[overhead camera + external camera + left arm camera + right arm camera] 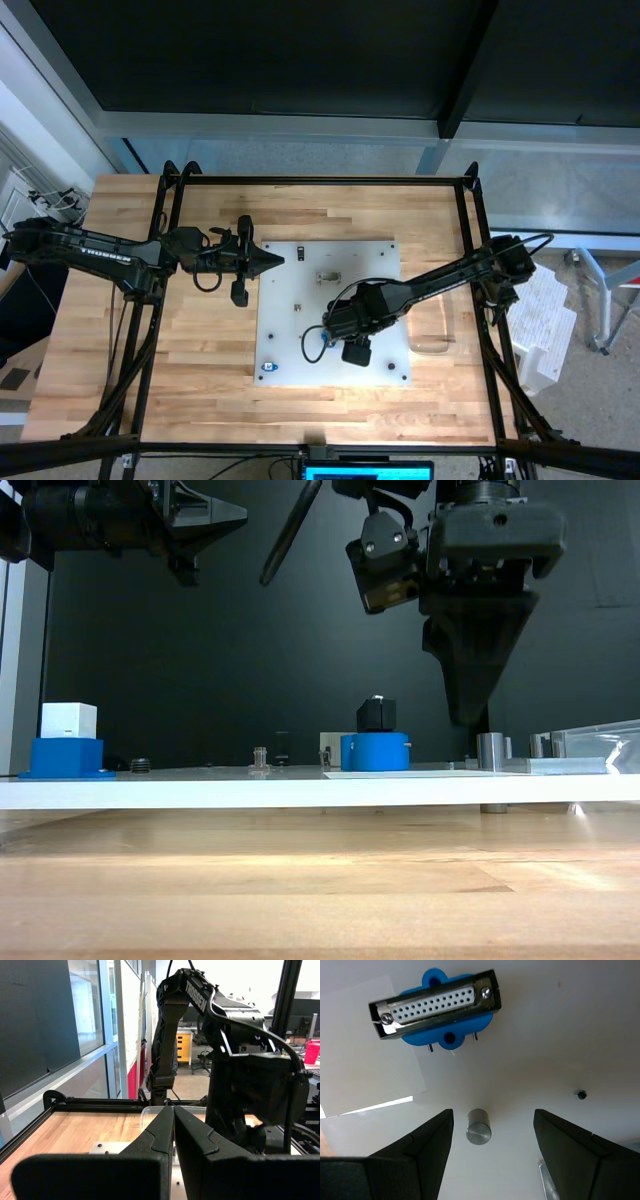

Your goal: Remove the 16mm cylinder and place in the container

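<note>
Your right end effector (493,1112) spread open just above the small grey metal cylinder (478,1127), cylinder upright on the white board (290,330), clear plastic tub (432,347) beside the board's right edge, left end effector (173,1125) pinched closed, high over the board's left edge.

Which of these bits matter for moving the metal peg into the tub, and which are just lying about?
In the job: cylinder, below the open right gripper; container, beside the board's right edge.
Lying about: blue connector; blue block; left gripper, shut, parked above the board's left edge.
</note>
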### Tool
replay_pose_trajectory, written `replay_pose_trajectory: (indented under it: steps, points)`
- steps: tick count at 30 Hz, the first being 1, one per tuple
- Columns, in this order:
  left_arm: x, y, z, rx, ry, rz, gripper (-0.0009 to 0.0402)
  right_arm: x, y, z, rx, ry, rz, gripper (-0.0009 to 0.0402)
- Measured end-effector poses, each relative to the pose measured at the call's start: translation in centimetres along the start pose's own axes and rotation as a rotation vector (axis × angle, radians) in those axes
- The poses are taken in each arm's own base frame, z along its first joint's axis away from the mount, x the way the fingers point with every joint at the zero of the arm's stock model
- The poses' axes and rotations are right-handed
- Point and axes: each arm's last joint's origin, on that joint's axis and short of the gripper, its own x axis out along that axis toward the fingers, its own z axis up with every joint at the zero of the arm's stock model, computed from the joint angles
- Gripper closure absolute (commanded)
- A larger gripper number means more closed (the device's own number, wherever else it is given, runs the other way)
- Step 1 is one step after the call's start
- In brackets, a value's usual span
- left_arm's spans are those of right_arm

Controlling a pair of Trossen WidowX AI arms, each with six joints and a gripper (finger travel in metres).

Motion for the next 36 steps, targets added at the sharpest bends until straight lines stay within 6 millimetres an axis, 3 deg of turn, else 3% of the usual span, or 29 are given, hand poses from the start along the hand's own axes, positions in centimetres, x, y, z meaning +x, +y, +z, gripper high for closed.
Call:
replay_pose_trajectory:
  steps: [26, 36]
  points:
    - [0.0, 0.0, 0.0, 0.0, 0.0, 0.0, 0.0393, 0.9, 0.5, -0.1, 0.0, 0.004, -0.002, 0.017]
    - [0.0, 0.0, 0.0, 0.0, 0.0, 0.0, 0.0393, 1.3, 0.7, -0.3, 0.013, -0.006, 0.004, 0.0227]
